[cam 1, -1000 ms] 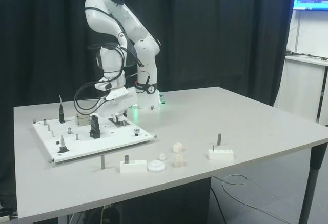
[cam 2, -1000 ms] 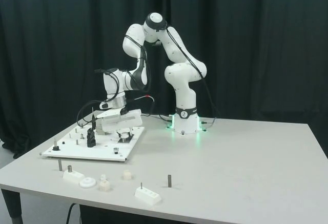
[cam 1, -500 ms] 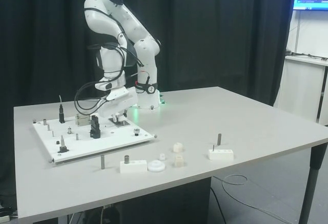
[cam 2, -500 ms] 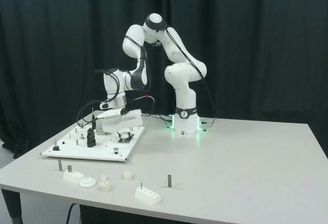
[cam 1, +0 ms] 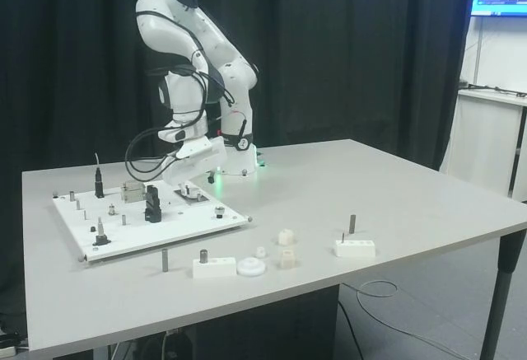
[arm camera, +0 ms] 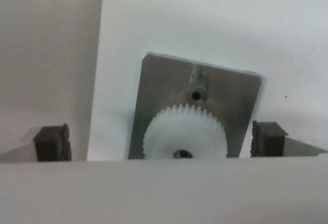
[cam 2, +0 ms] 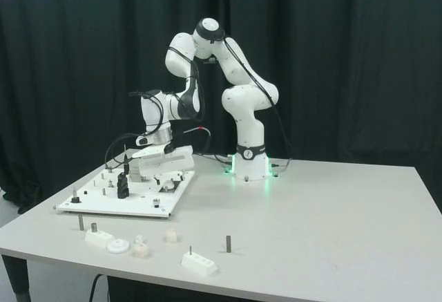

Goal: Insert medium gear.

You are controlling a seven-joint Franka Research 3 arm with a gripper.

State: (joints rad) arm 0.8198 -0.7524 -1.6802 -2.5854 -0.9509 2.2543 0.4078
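The white medium gear (arm camera: 184, 134) lies flat on a grey metal plate (arm camera: 159, 90), with a shaft end showing in its centre hole. A second short peg (arm camera: 196, 95) stands on the same plate just beside the gear's teeth. My gripper (arm camera: 159, 140) is open, its black fingertips (arm camera: 51, 142) wide apart on either side of the gear and not touching it. In the room views the gripper (cam 1: 191, 180) hangs a little above the far part of the white board (cam 1: 177, 226), and the gear itself is hidden under the hand (cam 2: 166, 172).
The board carries a black part (cam 1: 152, 203) and several small pegs. Near the table's front edge lie a large white gear (cam 1: 251, 268), two white blocks (cam 1: 213, 267) (cam 1: 355, 248), small white gears (cam 1: 286, 236) and upright pegs (cam 1: 352, 223).
The arm's wrist and hand have risen slightly off the board; the gear stays down on the plate.
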